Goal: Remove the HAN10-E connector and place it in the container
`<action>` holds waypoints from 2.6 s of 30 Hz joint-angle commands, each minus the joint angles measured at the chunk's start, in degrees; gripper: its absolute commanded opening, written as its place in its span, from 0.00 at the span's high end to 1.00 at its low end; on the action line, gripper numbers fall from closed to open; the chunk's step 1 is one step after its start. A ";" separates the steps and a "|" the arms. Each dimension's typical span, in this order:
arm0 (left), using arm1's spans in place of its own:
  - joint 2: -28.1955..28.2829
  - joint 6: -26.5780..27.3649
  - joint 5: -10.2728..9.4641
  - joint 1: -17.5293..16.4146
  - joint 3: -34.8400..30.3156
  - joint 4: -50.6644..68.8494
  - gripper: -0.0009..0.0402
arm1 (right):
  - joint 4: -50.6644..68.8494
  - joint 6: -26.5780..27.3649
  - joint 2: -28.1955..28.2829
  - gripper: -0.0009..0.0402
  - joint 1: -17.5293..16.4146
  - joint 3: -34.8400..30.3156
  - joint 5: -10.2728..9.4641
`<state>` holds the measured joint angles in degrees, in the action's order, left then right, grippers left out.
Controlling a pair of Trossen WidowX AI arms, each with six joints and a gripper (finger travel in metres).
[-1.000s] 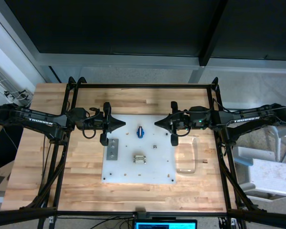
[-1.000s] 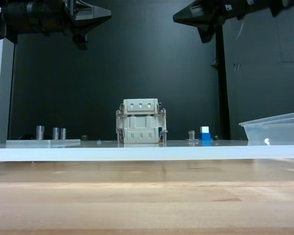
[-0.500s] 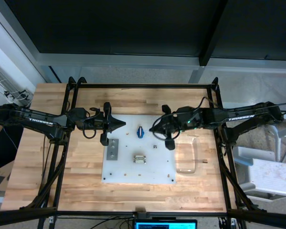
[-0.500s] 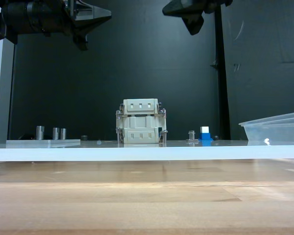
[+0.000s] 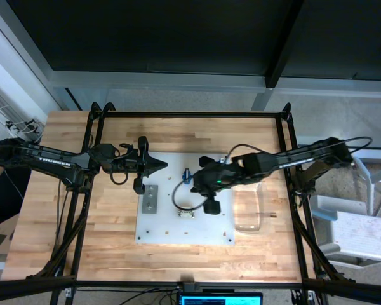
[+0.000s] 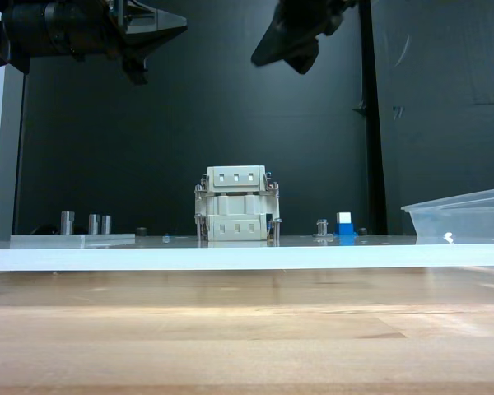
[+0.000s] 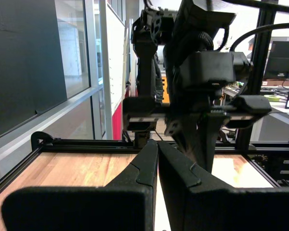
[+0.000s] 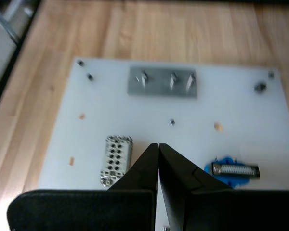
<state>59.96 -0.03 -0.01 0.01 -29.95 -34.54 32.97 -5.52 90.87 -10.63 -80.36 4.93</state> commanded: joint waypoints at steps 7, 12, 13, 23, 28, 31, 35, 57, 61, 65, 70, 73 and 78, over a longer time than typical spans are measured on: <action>0.02 0.00 0.00 0.00 0.00 0.00 0.98 | 12.66 -5.40 9.49 0.80 -1.55 -11.72 0.13; 0.02 0.00 0.00 0.00 0.00 0.00 0.98 | 15.39 -7.41 13.29 0.61 -2.78 -16.02 1.66; 0.02 -0.02 0.00 0.00 0.00 0.00 0.98 | 16.35 -7.54 14.21 0.57 -3.06 -17.05 2.12; 0.02 -0.02 0.00 -0.02 0.00 0.00 0.98 | 28.46 -9.99 23.78 0.33 -5.53 -30.32 3.10; 0.02 0.00 0.00 -0.02 0.00 0.00 0.98 | 30.71 -10.38 27.61 0.32 -6.12 -33.62 3.10; 0.02 0.00 0.00 -0.02 0.00 0.00 0.98 | 30.49 -10.14 28.87 0.32 -6.14 -33.53 3.21; 0.02 0.00 0.00 0.00 0.00 0.00 0.98 | 30.51 -9.44 29.99 0.32 -6.14 -33.07 4.02; 0.02 0.00 0.00 -0.02 0.00 0.00 0.98 | 26.75 -7.56 32.68 0.33 -5.46 -30.01 3.45; 0.02 0.00 0.00 -0.02 0.00 0.00 0.98 | 25.83 -7.52 32.68 0.34 -5.44 -29.05 3.41; 0.02 0.00 0.00 0.00 0.00 0.00 0.98 | 25.05 -7.54 32.68 0.36 -5.38 -28.17 2.51; 0.02 0.00 0.00 -0.02 0.00 0.00 0.98 | 24.46 -7.54 32.68 0.36 -5.35 -27.82 2.56; 0.02 0.00 0.00 -0.02 0.00 0.00 0.98 | 24.09 -7.58 32.68 0.36 -5.25 -27.82 2.58; 0.02 0.00 0.00 0.00 0.00 0.00 0.98 | 23.58 -7.48 32.68 0.42 -5.18 -27.76 2.58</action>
<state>59.99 -0.03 -0.01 0.01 -29.95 -34.54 56.71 -13.04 123.59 -15.84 -108.16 7.49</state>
